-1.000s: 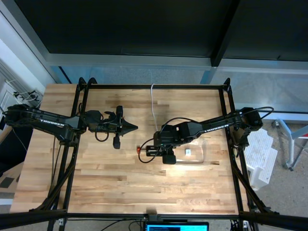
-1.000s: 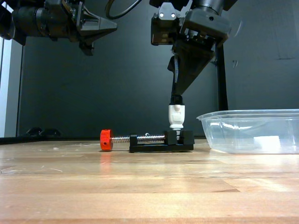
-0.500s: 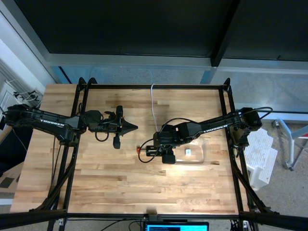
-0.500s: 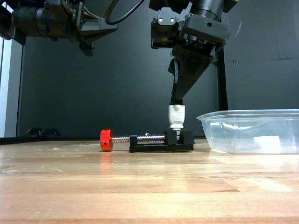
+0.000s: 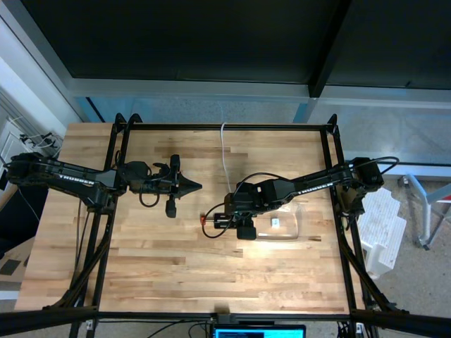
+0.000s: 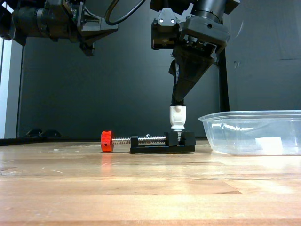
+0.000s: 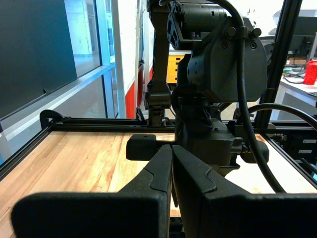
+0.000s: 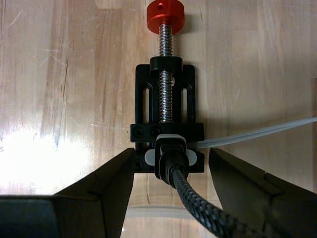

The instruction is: Remove the power plug from the receptacle and place in the container

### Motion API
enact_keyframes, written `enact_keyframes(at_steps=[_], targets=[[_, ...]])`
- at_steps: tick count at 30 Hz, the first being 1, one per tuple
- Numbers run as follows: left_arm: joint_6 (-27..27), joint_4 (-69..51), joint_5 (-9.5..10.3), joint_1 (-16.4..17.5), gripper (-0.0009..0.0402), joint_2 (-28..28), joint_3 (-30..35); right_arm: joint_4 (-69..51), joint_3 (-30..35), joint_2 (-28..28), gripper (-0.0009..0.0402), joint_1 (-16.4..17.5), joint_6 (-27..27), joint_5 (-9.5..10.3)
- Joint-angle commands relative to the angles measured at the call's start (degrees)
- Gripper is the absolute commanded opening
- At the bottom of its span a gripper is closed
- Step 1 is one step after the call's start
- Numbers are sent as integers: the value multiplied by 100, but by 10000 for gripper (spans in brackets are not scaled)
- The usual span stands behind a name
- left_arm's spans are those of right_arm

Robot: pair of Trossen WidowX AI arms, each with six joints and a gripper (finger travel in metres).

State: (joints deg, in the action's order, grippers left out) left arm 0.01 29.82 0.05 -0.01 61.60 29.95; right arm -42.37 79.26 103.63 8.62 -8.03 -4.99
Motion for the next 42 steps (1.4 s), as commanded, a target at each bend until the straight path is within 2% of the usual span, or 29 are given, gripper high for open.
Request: enact_keyframes(at_steps=[1,15,24,42], targets=[[0,2,-2,0,0,0,0,7,-4,-2,178,0,2,0],[0,4,0,0,0,0,0,26,-4,-2,79,0,0,0],[0,4,-2,2,0,0,0,24,-4,-2,1,-4,44,2],[0,4,-2,2,0,0,0,17,-4,-13,0,-11,81,2]])
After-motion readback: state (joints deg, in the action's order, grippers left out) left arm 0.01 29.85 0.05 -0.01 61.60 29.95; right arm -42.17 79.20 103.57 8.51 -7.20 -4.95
